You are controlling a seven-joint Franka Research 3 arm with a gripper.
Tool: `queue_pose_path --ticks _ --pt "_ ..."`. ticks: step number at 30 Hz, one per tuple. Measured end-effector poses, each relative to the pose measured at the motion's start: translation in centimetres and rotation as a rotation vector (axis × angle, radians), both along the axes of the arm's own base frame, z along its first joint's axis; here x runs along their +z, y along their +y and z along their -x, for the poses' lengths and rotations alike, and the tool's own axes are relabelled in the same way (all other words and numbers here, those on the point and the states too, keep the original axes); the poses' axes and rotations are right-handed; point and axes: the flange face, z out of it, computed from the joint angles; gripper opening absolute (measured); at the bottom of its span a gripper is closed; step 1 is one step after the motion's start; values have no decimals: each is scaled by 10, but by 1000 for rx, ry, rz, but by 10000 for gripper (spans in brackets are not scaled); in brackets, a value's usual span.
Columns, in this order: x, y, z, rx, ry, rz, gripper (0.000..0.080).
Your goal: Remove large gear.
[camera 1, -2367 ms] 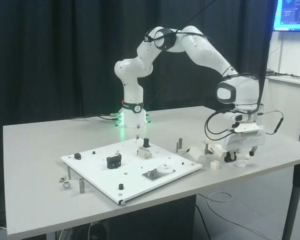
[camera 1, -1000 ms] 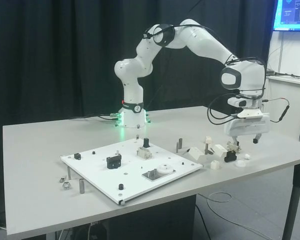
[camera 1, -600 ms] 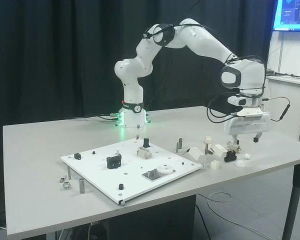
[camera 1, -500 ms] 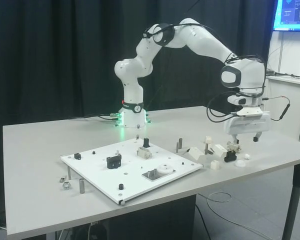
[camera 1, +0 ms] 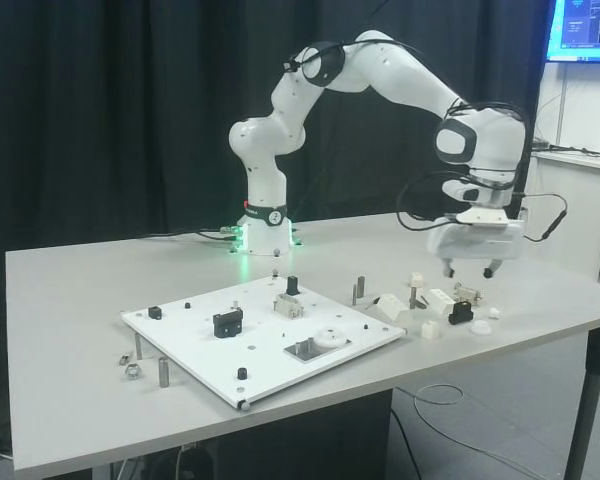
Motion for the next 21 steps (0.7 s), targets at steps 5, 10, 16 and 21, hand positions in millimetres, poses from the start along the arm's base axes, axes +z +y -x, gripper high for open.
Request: queue_pose_path --ticks 5,10,16,21 --pt "4 -25 5 -19 45 51 800" --pt "4 -54 9 -40 67 98 800" --pt "5 -95 16 -71 75 131 800" --pt "6 -132 20 -116 56 128 800"
